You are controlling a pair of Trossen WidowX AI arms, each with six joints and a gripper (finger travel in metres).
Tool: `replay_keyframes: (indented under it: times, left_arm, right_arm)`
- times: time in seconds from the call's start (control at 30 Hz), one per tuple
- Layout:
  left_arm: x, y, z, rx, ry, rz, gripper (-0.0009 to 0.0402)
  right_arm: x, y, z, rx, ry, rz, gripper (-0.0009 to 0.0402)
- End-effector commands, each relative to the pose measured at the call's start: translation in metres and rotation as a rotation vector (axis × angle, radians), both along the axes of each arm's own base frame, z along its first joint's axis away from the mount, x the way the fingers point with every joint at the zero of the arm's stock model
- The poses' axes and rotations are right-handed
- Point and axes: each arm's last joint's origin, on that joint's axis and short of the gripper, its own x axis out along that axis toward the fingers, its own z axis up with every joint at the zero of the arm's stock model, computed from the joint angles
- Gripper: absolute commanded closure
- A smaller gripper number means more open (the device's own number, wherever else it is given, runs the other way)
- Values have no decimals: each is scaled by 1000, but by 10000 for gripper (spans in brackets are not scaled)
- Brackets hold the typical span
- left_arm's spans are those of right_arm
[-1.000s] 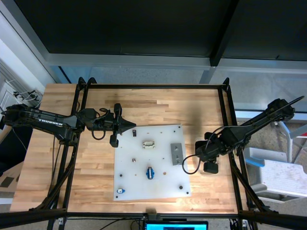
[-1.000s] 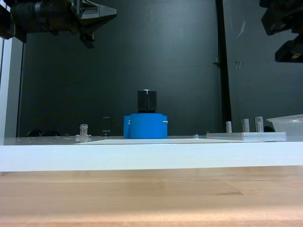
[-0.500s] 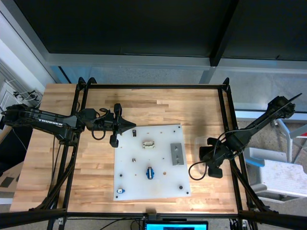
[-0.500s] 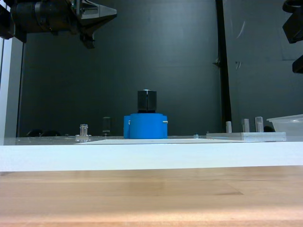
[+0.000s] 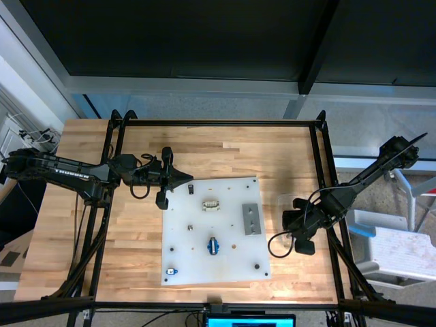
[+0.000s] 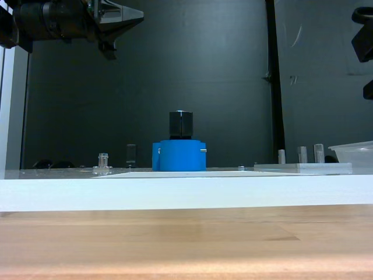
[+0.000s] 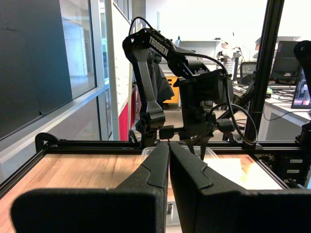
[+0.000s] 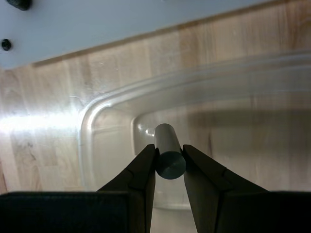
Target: Pick the 16mm cylinder and place it in the container
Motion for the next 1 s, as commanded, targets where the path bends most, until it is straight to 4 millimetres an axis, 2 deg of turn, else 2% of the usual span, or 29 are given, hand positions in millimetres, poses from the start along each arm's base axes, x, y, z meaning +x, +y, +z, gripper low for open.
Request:
replay_keyframes:
  times: [0.03, 0.33, 1.0]
  left_arm:
    - [0, 0, 0, 0, 0, 0, 393]
    - [0, 0, 0, 0, 0, 0, 393]
    - [0, 0, 0, 0, 0, 0, 393]
  right_arm:
    - [-2, -3, -4, -24, 17, -59, 364]
    - [-7, -7, -10, -27, 22, -114, 339]
    - [-8, -8, -11, -35, 22, -114, 271]
